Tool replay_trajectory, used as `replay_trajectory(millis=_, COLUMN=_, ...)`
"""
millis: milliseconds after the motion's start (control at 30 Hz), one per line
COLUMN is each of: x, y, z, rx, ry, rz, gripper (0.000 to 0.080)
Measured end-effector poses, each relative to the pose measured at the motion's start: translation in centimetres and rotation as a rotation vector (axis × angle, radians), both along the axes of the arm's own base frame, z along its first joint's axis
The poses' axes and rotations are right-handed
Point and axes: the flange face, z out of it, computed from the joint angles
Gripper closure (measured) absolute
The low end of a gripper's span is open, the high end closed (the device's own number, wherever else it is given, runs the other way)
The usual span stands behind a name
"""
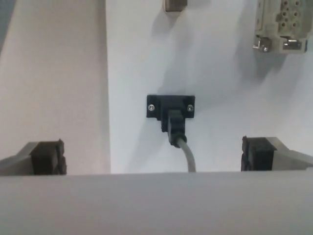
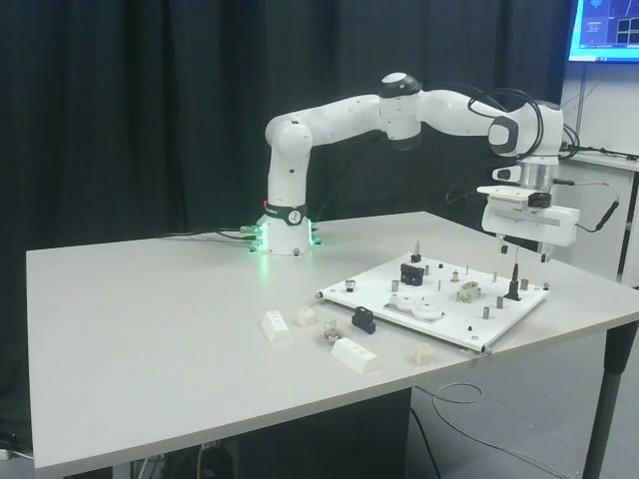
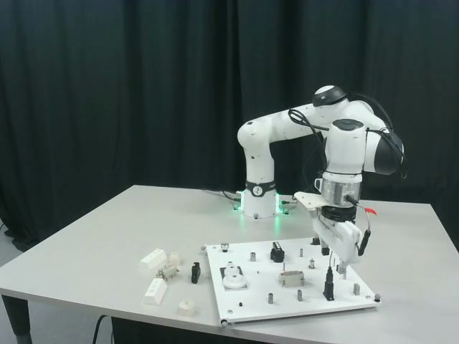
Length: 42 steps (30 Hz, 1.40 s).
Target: Remove USB.
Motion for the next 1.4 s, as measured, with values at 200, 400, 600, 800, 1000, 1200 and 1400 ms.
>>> replay_trajectory(millis=200, x=-0.4, y=0.3, z=-0.2, rx=-0.012, ry=0.008, rz=0.003, gripper=0.0003)
replay_trajectory(millis=400, x=-0.5, y=0.4, z=-0.3, rx=-0.028, ry=0.011, rz=0.005, gripper=0.0003)
replay_trajectory(millis=600, x=-0.6, y=0.5, z=-0.3, rx=-0.037, ry=0.012, rz=0.003, gripper=0.0114)
replay_trajectory(millis=800, x=-0.6, y=0.5, z=-0.3, rx=-0.038, ry=0.012, rz=0.003, gripper=0.0304)
replay_trajectory(millis=1000, x=-0.6, y=0.3, z=-0.3, rx=-0.042, ry=0.013, rz=-0.007, gripper=0.0504)
replay_trajectory(millis=1200, x=-0.7, y=-0.1, z=-0.4, rx=-0.049, ry=0.02, rz=-0.015, gripper=0.0668)
replay_trajectory(millis=1400, x=-0.8, y=-0.5, z=-0.4, rx=-0.047, ry=0.025, rz=-0.024, gripper=0.0772)
